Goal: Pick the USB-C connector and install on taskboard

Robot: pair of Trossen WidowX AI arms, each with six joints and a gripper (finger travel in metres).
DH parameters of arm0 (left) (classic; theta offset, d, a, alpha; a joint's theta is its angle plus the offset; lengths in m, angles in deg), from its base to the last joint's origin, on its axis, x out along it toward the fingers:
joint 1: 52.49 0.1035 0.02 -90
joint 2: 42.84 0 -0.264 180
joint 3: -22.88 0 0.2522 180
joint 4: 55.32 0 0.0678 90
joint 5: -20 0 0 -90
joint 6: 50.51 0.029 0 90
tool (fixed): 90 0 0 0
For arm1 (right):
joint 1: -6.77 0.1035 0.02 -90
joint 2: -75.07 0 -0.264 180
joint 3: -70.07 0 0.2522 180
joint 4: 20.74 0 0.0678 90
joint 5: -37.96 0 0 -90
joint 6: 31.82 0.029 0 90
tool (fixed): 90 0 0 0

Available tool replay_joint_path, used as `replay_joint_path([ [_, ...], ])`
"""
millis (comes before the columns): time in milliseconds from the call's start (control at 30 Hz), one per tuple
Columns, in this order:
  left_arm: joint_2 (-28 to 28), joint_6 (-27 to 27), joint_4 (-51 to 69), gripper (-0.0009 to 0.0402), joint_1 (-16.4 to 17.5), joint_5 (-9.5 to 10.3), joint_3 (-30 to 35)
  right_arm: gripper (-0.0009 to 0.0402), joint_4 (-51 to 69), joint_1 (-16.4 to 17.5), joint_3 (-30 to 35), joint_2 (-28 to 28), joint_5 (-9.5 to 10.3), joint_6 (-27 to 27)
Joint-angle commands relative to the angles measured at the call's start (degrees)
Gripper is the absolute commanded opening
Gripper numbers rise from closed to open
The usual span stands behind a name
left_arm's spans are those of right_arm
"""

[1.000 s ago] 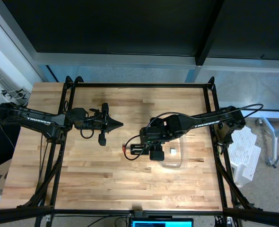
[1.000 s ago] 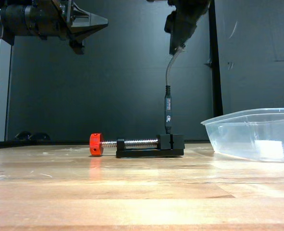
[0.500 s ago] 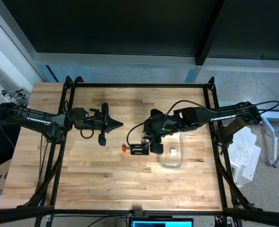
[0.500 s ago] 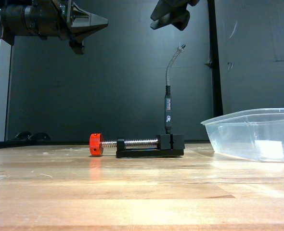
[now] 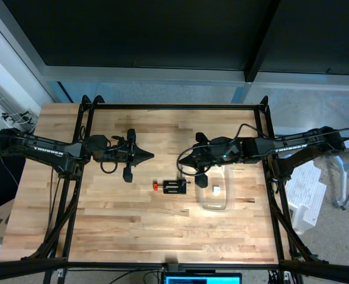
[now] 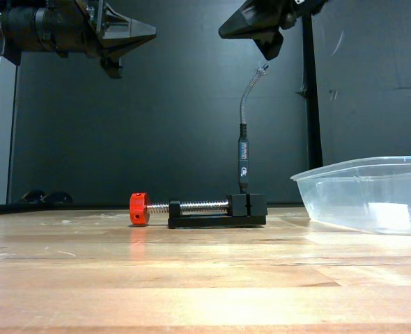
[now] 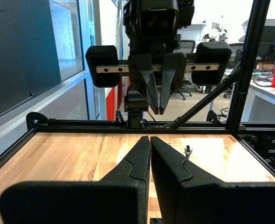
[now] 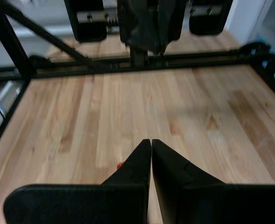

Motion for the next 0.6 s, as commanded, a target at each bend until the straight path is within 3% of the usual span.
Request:
replay_joint_path([
  [33,0.0,0.0,-0.02,0.0,0.0,0.0,0.02,0.0001,-5.97,-0.83,-4.37,-2.34,0.04,-0.66],
  [233,0.0,0.0,0.0,0.0,0.02,0.0,0.02,0.0,-16.92,-2.6,-12.09,-6.03,2.99,-1.38],
  [600,0.0,0.0,-0.02,0.0,0.02,0.0,0.02,0.0,-34.88,-2.93,-24.79,-11.43,2.97,-1.64],
])
